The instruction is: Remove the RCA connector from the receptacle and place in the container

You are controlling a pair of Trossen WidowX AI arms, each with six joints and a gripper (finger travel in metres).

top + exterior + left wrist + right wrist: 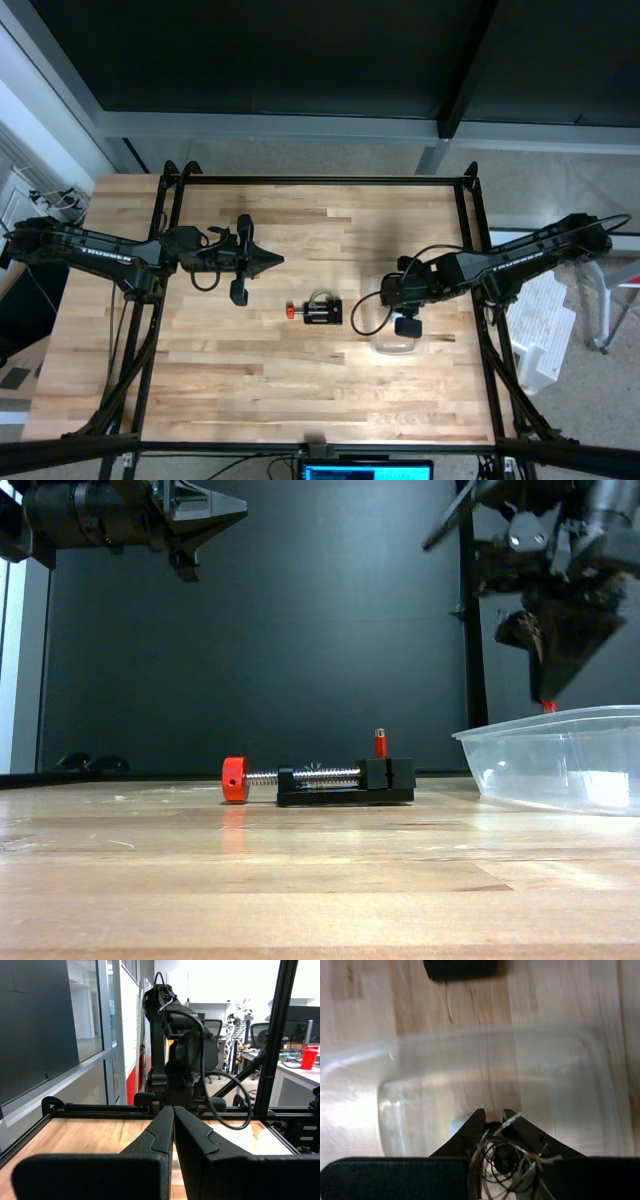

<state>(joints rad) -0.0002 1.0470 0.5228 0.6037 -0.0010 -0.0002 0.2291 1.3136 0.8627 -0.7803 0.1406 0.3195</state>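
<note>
Right gripper hangs over the container, fingers nearly closed, pinching the RCA connector above the tray floor. Receptacle sits on the table just beside the container. Left gripper is closed, empty and raised at left.

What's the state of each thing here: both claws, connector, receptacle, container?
RCA connector: out of the receptacle, pinched at the right claw tips, not yet released.
receptacle: flat on the table, nothing touching it.
container: upright on the table, open-topped, connector not in it.
right claw: shut on the RCA connector, above the container.
left claw: shut, empty, high over the table's left half.
</note>
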